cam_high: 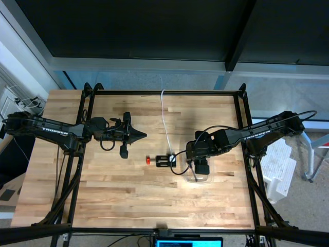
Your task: Remove the power plug from the receptacle and place in the container
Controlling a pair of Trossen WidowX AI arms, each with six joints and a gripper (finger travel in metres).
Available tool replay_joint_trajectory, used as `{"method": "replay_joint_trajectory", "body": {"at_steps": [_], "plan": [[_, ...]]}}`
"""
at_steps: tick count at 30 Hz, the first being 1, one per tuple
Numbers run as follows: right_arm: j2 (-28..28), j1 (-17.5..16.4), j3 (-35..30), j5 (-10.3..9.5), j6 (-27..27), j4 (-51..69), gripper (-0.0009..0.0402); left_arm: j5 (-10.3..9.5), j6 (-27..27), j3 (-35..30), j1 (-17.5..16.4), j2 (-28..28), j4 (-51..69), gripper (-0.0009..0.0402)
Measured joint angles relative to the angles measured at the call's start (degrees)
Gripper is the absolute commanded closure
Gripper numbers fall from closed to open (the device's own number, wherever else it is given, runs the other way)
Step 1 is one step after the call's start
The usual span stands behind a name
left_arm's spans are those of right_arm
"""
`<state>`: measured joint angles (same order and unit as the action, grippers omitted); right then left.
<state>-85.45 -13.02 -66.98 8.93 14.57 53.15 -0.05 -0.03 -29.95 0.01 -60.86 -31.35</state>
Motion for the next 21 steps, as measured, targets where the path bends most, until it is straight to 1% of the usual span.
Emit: {"method": "replay_joint_trajectory", "body": {"at_steps": [4,7,10,13,17,19,20,21], "plan": [[1.31,0.04,0.39,-0.02,-0.81,-3.23,0.0206,0.0,0.02,0.0,0.0,0.0,0.0,0.0393],[3.65,0.37,0.9,0.0,-1.46,-6.08,0.023,0.0,0.02,0.02,0.0,0.02,0.02,0.0393],[5.79,1.62,1.27,-0.07,-2.19,-6.97,0.0259,0.0,0.02,0.0,0.0,0.02,0.0,0.0393],[8.2,2.95,1.99,0.02,-4.63,-8.63,0.0292,0.0,0.02,0.02,0.0,0.0,0.02,0.0393],[11.54,4.9,3.89,-0.04,-9.09,-14.95,0.0343,0.0,0.02,0.02,0.0,0.0,0.02,0.0393],[13.16,6.14,5.11,-0.61,-10.78,-18.49,0.0371,0.0,0.02,0.0,0.0,0.0,0.02,0.0393],[13.94,6.82,5.77,-1.38,-11.65,-20.24,0.0387,0.0,0.02,0.02,0.0,0.02,0.0,0.0393],[14.58,7.5,6.43,-2.69,-12.46,-21.94,0.0398,0.0,0.02,0.0,0.0,0.0,0.02,0.0393]]}}
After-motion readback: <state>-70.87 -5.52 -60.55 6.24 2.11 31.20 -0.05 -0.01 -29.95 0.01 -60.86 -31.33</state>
